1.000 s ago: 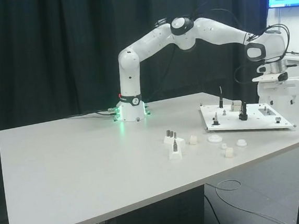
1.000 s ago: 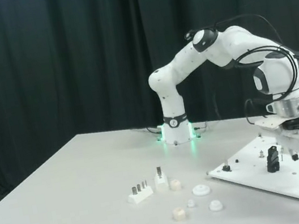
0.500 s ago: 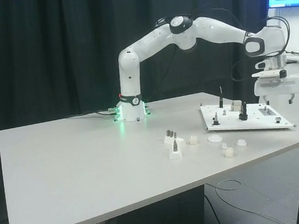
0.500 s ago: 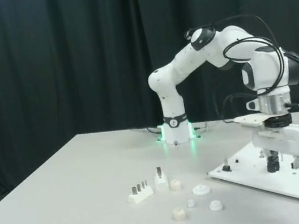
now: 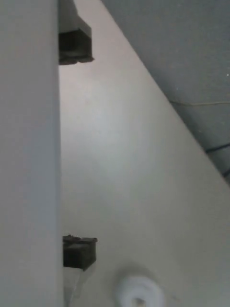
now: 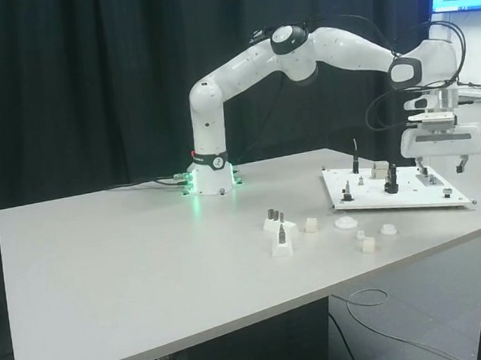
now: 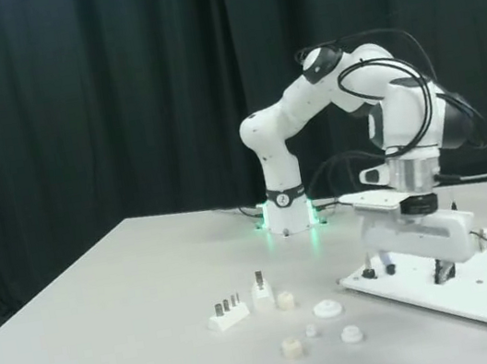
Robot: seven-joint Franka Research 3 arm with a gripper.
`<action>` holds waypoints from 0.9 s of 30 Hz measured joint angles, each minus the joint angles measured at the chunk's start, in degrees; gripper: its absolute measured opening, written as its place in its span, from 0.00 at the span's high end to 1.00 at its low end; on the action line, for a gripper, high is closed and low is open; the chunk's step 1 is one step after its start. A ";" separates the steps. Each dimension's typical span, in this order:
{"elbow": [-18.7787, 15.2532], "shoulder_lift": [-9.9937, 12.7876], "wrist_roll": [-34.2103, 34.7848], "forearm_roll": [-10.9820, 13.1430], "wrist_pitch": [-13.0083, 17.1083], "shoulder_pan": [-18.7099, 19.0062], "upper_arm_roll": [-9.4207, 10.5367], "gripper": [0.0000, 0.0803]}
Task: Pick medium gear.
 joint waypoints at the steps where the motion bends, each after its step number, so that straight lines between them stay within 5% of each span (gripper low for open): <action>1: 0.00 0.03 -2.29 -0.40 0.06 -0.33 -0.03 0.00; 18: -3.28 0.35 -27.53 -0.72 -2.70 -5.46 -0.63 0.00; 27: -7.51 0.41 -35.43 1.91 -2.66 -6.26 -0.55 0.00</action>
